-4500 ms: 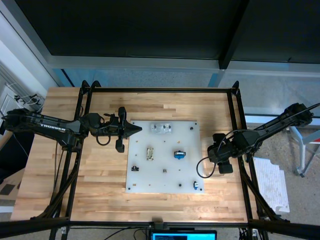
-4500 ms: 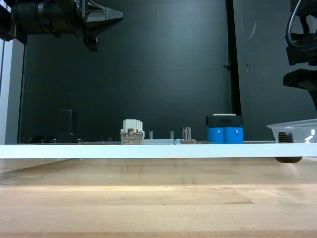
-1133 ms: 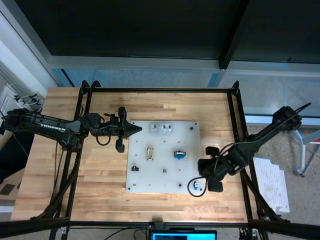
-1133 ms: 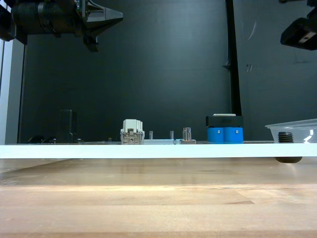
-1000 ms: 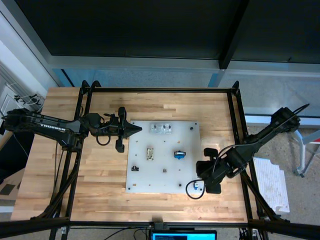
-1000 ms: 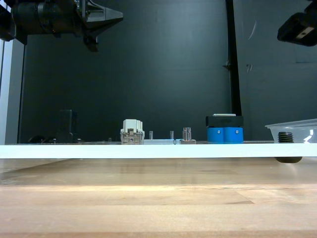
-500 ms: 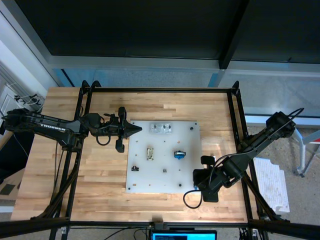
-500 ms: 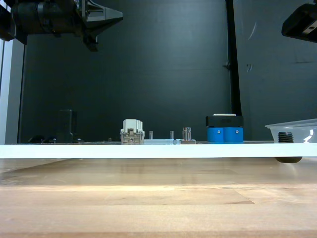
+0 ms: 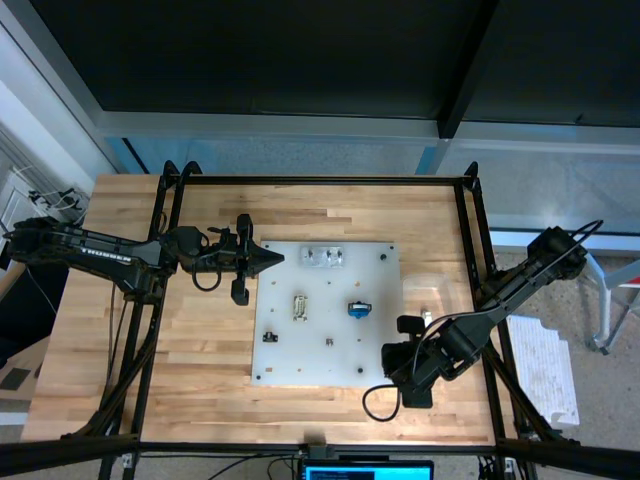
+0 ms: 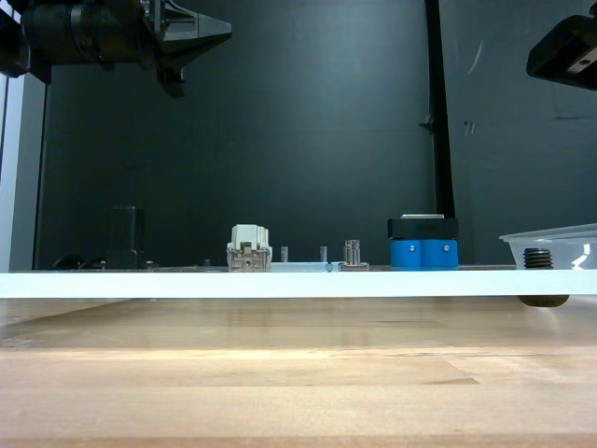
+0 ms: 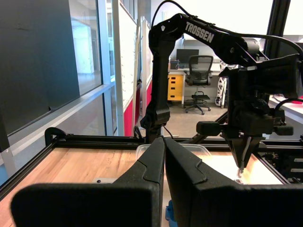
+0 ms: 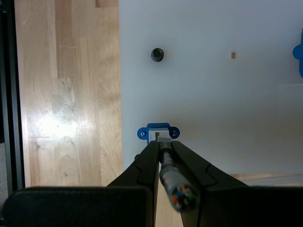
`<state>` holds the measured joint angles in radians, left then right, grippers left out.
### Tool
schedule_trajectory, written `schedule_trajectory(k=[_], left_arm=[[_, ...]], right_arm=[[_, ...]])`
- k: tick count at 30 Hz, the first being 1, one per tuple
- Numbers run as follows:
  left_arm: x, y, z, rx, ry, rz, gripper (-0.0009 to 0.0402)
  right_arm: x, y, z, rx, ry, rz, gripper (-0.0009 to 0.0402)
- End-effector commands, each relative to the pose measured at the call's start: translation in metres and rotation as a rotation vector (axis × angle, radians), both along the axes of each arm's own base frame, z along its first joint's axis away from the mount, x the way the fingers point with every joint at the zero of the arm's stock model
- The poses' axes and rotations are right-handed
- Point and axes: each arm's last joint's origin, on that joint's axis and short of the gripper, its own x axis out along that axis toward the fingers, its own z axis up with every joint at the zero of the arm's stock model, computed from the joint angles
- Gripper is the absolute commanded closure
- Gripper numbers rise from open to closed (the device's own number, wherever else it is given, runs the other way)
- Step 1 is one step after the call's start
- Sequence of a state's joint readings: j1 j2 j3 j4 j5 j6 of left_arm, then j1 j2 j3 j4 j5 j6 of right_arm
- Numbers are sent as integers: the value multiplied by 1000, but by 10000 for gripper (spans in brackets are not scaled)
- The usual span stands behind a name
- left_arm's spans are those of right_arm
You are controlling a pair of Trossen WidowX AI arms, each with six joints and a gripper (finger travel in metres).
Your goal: Pick the RJ45 connector and install on taskboard
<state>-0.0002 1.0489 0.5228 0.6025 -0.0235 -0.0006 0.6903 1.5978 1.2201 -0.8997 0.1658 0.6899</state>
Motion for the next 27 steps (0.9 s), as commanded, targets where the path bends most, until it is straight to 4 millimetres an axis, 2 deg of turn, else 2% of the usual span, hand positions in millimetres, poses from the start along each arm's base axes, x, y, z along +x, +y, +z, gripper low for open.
schedule_trajectory(k=[1,27], left_arm=[[0,0,0,0,0,0,393],[0,0,0,0,0,0,393]], right_arm=[[0,0,-3,-6,8,1,391],[-3,1,-14,-8,3,22,391]])
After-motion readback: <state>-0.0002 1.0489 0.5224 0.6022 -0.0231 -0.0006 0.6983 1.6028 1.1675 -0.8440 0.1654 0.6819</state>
